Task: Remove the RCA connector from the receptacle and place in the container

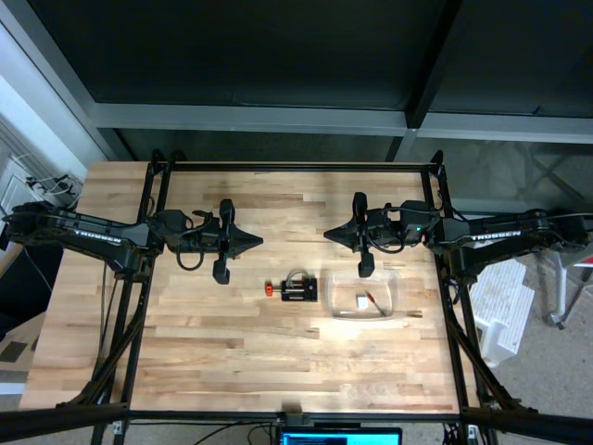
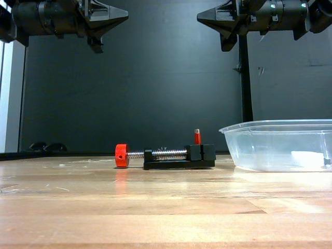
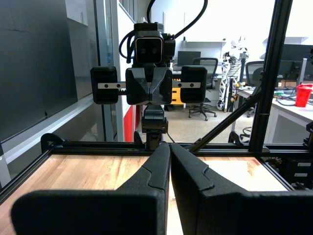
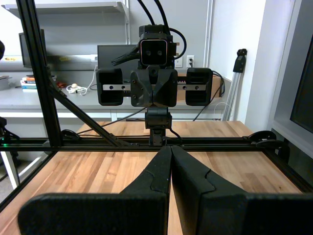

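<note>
The receptacle (image 1: 298, 290) is a small black block with a red knob (image 1: 270, 289) on its left end; it rests mid-table. In the low view a short red post with a silvery tip (image 2: 197, 136) stands on it. Just right of it sits the clear container (image 1: 394, 283), holding a white cube (image 1: 360, 300) and a slender reddish-silver piece, the RCA connector (image 1: 375, 304), lying flat. My left gripper (image 1: 258, 241) hovers high, behind and left of the block, shut and empty. My right gripper (image 1: 327, 234) hangs high behind the container, also shut and empty.
A black frame rail (image 1: 296, 166) runs along the table's far edge, with side rails down both sides. Each wrist view looks level across the table at the opposite arm (image 3: 149, 83) (image 4: 154, 85). Bare wood lies in front of the block and tray.
</note>
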{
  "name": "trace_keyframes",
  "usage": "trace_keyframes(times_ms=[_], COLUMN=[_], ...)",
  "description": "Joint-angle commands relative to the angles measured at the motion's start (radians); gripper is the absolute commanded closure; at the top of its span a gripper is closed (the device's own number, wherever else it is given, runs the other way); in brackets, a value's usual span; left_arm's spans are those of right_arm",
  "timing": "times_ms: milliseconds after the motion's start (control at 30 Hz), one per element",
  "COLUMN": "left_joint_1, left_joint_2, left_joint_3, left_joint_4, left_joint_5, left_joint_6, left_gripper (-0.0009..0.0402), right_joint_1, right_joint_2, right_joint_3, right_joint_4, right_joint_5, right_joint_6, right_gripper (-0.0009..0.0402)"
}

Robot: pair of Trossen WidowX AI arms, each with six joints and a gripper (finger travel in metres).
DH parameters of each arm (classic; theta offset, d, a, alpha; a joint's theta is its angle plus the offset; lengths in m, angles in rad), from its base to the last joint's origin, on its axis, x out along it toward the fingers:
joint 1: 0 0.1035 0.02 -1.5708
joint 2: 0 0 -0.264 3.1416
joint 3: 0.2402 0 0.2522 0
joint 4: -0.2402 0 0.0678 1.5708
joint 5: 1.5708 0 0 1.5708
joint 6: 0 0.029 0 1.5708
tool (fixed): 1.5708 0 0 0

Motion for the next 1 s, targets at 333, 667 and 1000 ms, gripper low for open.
trace_keyframes(times_ms=[333, 667, 1000], left_joint_1=[0.0, 0.0, 0.0], left_joint_2=[0.0, 0.0, 0.0], left_joint_3=[0.0, 0.0, 0.0], left_joint_4=[0.0, 0.0, 0.0], left_joint_5=[0.0, 0.0, 0.0], left_joint_6=[0.0, 0.0, 0.0], left_gripper=[0.0393, 0.0393, 0.0393], right_joint_1=[0.0, 0.0, 0.0], right_joint_2=[0.001, 0.001, 0.001], right_joint_3=[0.0, 0.0, 0.001], right_joint_4=[-0.015, -0.015, -0.015], right_joint_5=[0.0, 0.0, 0.0], right_joint_6=[-0.001, 0.0, 0.0], right_gripper=[0.0393, 0.0393, 0.0393])
